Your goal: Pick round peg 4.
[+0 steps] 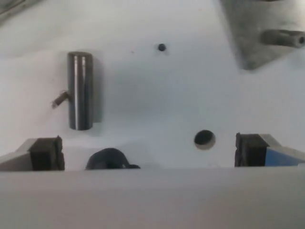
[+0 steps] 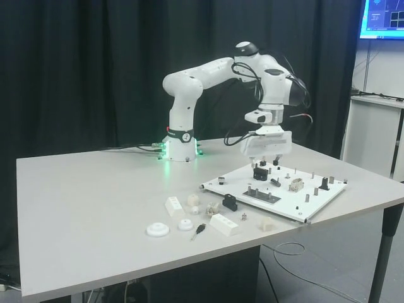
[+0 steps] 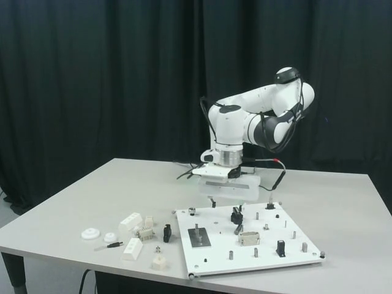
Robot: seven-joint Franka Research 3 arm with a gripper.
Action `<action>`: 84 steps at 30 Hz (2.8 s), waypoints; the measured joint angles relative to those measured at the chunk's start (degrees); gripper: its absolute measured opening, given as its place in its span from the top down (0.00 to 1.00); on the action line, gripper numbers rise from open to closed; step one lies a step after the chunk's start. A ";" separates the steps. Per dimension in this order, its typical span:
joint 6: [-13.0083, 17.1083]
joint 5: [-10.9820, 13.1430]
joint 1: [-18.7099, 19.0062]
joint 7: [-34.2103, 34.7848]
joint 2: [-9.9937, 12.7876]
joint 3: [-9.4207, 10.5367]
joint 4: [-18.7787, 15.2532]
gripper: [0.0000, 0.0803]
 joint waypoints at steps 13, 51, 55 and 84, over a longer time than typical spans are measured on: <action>0.01 1.18 -0.57 0.07 0.00 2.77 1.65 0.00; 2.48 2.69 -2.03 2.63 0.01 7.92 3.26 0.00; 2.49 3.12 -2.09 2.64 0.01 8.20 3.26 0.00; 4.29 3.33 -2.13 2.92 0.05 9.65 3.26 0.39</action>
